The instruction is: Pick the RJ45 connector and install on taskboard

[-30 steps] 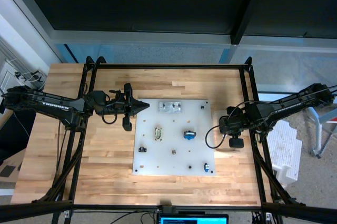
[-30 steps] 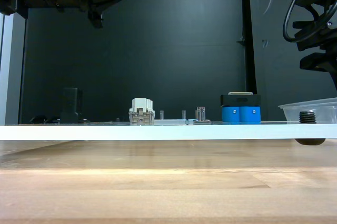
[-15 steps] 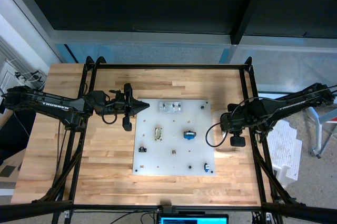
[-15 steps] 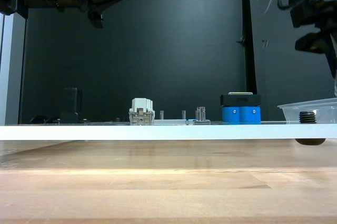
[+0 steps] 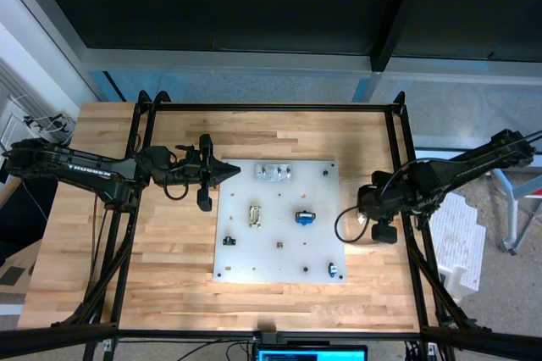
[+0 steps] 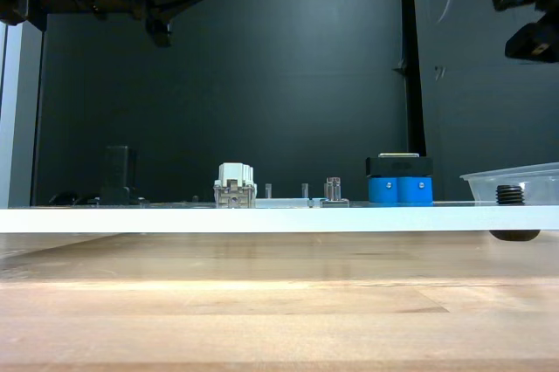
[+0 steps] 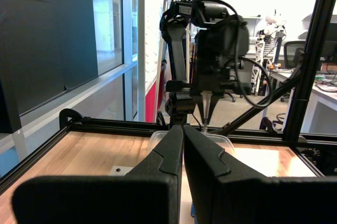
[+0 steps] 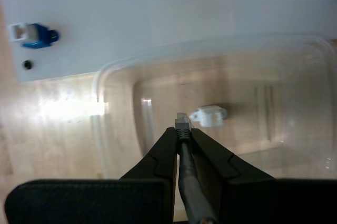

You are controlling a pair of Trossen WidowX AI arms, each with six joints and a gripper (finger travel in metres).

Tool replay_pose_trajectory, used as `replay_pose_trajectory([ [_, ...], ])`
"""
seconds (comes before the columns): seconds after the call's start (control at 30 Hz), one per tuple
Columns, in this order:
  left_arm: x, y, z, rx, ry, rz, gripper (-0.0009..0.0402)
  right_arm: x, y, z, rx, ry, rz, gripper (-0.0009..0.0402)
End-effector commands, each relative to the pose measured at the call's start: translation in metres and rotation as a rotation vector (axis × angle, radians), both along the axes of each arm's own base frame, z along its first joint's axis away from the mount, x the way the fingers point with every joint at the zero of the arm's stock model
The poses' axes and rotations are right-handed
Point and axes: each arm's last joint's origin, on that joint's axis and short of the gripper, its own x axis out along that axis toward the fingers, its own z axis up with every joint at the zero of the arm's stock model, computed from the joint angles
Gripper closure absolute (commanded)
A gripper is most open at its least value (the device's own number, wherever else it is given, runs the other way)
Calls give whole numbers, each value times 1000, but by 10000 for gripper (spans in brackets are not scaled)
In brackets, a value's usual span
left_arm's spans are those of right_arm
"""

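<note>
Currently my right tool (image 8: 181,131) is clamped on the RJ45 connector (image 8: 181,121). Its pale tip pokes out just beyond the fingertips, above the clear tray (image 8: 113,71) that sits beside the taskboard (image 8: 158,8). A small white part (image 8: 209,115) lies in the tray below. I judge the plug to be feather-light and rigid but brittle, with smooth plastic sides that could twist in the pinch. Holding it by its flat flanks, behind the nose, leaves the front free to enter a socket. My left tool (image 5: 230,171) hangs pinched together on nothing, about over the board's far left corner, high above the worktop (image 5: 169,276).
</note>
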Motion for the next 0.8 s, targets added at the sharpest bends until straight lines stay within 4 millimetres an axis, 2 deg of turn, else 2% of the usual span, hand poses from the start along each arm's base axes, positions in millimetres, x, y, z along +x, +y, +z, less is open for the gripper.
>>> replay_pose_trajectory([
  [0.03,0,0,0,0,0,0,393,2,11,7,6,-1,31,393],
  [0.27,0,0,0,0,0,0,393,13,36,14,11,6,77,393],
  [0.43,0,0,0,0,0,0,393,22,61,15,-11,27,152,393],
  [0.8,0,0,0,0,0,0,393,39,85,17,-17,45,166,393],
])
